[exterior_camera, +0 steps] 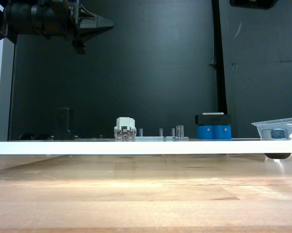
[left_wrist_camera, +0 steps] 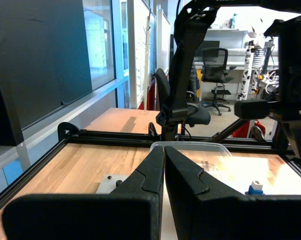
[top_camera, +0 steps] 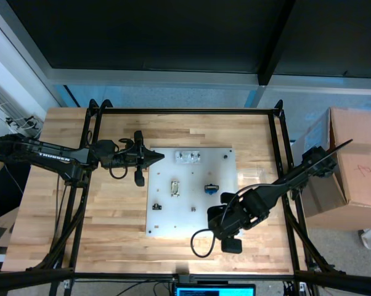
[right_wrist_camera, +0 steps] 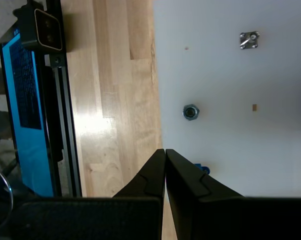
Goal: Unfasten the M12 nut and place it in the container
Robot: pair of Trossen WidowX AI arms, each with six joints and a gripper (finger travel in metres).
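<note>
Right, high view first: the left claw (top_camera: 158, 156) hangs at the white board's (top_camera: 191, 197) far left corner, and the right claw (top_camera: 219, 227) sits over its near right edge. Low view: the M12 nut (exterior_camera: 278, 133) shows in front of the clear tray (exterior_camera: 282, 123). Left wrist: its fingers (left_wrist_camera: 150, 172) are pressed together. Right wrist: that claw is together as well, and the nut sits on its stud, just beyond the tips.

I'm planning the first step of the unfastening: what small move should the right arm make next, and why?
Probably open the right gripper. Its fingers are shut, hanging above the board's near right edge, and the M12 nut sits on the white board just ahead of them, untouched. The left gripper, also shut, hangs high at the board's far left.
</note>
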